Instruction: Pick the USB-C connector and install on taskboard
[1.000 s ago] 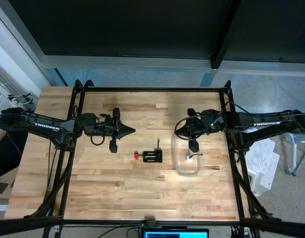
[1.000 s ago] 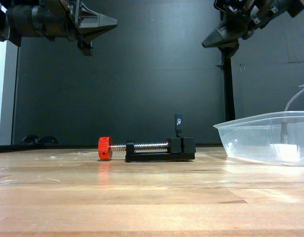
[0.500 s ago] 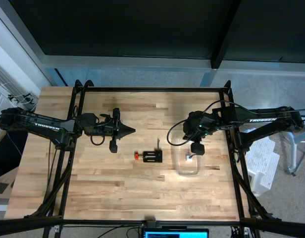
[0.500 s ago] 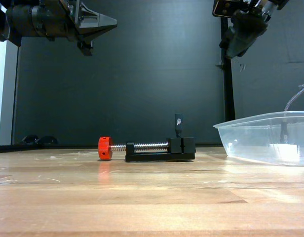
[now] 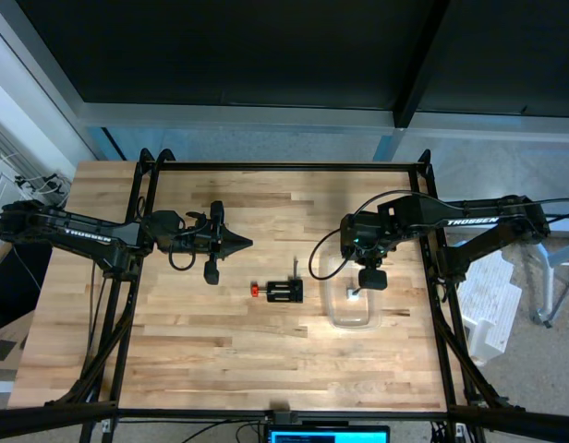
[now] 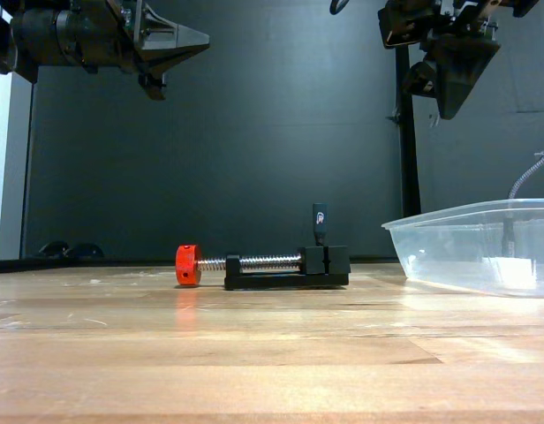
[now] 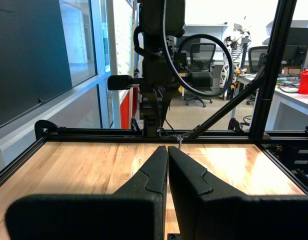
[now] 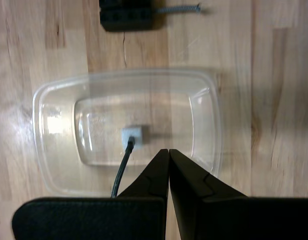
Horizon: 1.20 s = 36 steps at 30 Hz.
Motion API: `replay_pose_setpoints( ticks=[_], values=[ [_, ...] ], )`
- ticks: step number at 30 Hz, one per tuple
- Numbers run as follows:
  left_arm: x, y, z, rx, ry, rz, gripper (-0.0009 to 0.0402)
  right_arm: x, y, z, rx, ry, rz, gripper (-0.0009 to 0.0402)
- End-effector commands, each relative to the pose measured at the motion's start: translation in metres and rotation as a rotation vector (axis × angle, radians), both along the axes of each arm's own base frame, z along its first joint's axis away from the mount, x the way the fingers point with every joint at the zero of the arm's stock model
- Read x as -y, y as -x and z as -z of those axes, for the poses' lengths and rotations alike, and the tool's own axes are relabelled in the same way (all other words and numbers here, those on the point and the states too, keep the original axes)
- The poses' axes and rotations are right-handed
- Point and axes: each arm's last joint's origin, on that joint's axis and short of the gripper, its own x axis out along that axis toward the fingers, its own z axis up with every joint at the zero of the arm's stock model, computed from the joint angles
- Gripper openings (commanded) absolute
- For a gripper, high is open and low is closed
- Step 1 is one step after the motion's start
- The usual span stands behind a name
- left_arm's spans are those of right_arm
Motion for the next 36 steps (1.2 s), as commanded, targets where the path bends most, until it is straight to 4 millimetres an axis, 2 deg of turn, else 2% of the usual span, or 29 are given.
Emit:
replay_pose_setpoints(
  ticks=[1,7,17,21,36],
  values=[
    [0.000,0.000,0.000,0.000,0.000,0.000,0.0000,-0.005,-0.004,0.001,-0.035,0.005,-0.023,0.0000],
    [0.000,0.000,0.000,0.000,0.000,0.000,0.0000,-0.015,-0.009,0.005,-0.075,0.026,-0.028,0.0020],
    [0.000,0.000,0.000,0.000,0.000,0.000,0.0000,-0.035,-0.008,0.021,-0.135,0.056,-0.040,0.0134],
    [0.000,0.000,0.000,0.000,0.000,0.000,0.0000,-0.041,-0.006,0.029,-0.145,0.060,-0.021,0.0167],
    [0.000,0.000,0.000,0.000,0.000,0.000,0.0000,-0.051,-0.004,0.058,-0.131,0.058,0.036,0.0177]
  ],
)
